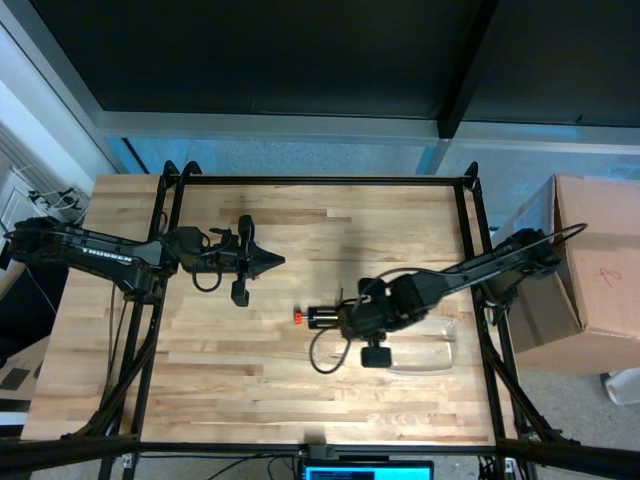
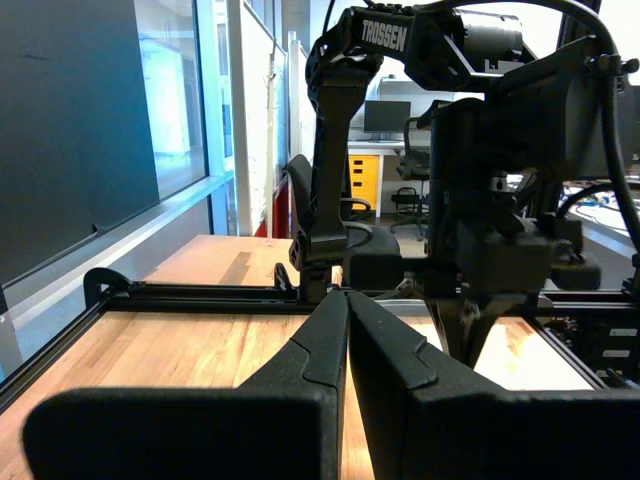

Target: Remove the USB-C connector from the USB-C receptacle and place in the container

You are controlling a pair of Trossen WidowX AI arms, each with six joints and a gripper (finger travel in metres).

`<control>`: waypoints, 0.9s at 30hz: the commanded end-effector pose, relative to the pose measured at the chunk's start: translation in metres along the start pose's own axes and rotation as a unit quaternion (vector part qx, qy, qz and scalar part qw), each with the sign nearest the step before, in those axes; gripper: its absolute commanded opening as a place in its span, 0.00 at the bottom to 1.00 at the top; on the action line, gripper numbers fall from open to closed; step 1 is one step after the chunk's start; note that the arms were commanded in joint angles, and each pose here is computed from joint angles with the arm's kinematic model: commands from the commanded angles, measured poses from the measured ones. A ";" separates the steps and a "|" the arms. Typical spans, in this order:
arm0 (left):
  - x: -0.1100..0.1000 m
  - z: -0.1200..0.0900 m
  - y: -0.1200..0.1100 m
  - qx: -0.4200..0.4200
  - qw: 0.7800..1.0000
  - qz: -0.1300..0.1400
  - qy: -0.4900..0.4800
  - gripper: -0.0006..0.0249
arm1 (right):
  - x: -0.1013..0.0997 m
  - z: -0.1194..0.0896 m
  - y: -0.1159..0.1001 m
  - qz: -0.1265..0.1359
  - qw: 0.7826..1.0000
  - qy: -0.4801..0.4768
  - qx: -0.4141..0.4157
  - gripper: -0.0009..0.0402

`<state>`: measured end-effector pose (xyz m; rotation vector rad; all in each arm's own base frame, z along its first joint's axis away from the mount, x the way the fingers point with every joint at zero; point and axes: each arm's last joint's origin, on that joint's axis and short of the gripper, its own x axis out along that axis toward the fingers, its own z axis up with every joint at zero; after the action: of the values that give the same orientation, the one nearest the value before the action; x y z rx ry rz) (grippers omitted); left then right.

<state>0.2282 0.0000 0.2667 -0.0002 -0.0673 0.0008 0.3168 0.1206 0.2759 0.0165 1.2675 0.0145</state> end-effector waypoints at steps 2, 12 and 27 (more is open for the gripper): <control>0.000 0.000 0.000 0.000 1.000 0.000 0.000 0.02 | -0.003 -0.028 0.008 0.008 1.000 0.005 0.022 0.02; 0.000 0.000 0.000 0.000 1.000 0.000 0.000 0.02 | -0.011 -0.100 0.007 0.018 0.998 0.030 0.049 0.05; 0.000 0.000 0.000 0.000 1.000 0.000 0.000 0.02 | -0.004 -0.140 0.003 0.020 0.997 0.058 0.038 0.48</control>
<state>0.2282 0.0000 0.2667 -0.0006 -0.0673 0.0007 0.1827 0.1251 0.2369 0.1107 1.3884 -0.0003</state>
